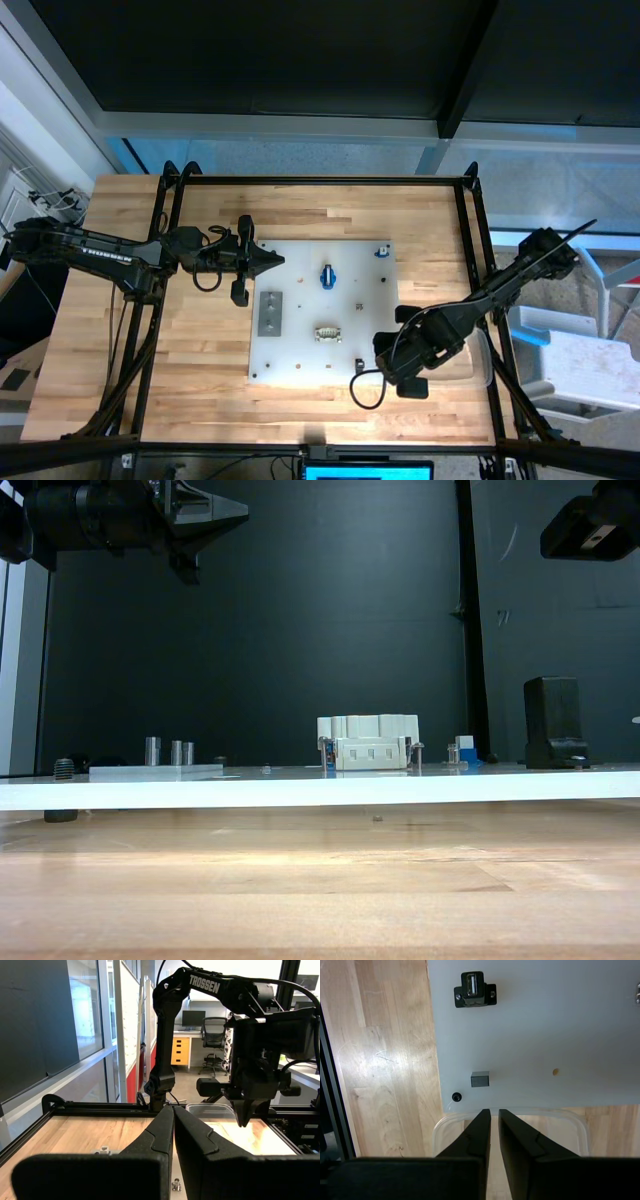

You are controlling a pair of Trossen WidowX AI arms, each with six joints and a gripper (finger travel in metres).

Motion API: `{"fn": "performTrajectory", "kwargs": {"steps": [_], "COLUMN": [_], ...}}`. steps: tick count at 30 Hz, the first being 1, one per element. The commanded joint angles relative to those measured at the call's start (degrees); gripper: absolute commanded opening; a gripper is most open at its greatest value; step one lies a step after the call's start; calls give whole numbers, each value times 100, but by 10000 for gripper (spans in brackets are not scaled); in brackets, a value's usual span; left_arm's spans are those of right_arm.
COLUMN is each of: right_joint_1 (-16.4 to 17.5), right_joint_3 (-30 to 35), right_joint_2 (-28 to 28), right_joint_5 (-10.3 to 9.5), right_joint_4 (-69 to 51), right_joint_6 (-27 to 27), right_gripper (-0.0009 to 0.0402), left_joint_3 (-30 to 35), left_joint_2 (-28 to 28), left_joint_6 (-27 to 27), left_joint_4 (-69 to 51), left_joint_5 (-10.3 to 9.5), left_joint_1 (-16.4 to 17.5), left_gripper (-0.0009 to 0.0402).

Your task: Pick the 16mm bar from the taskboard and place it in the container

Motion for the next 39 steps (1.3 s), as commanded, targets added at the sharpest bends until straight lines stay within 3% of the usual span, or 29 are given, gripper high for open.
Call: {"fn": "performTrajectory", "kwargs": {"steps": [1, 17, 19, 21, 28, 30, 39], "right_joint_1": [2, 46, 48, 50, 55, 57, 66], "right_joint_3": [2, 0, -11, -61, -372, -474, -820], "right_joint_2": [31, 420, 420, 420, 420, 420, 420], "right_joint_5": [0, 24, 184, 271, 229, 107, 131], "right_joint_4": [37, 205, 208, 240, 664, 763, 1178], "right_joint_6": [0, -66, -63, -63, -66, -85, -219], "right_gripper": [51, 228, 242, 251, 254, 254, 254], "left_joint_3": [2, 2, 2, 2, 2, 2, 2], "left_joint_2": [2, 2, 2, 2, 2, 2, 2], "left_joint_6": [0, 0, 0, 0, 0, 0, 0], "left_joint_4": [0, 0, 0, 0, 0, 0, 0], "left_joint_5": [0, 2, 0, 0, 0, 0, 0], "left_joint_1": [0, 2, 0, 2, 2, 2, 0], "left_gripper": [0, 0, 0, 0, 0, 0, 0]}}
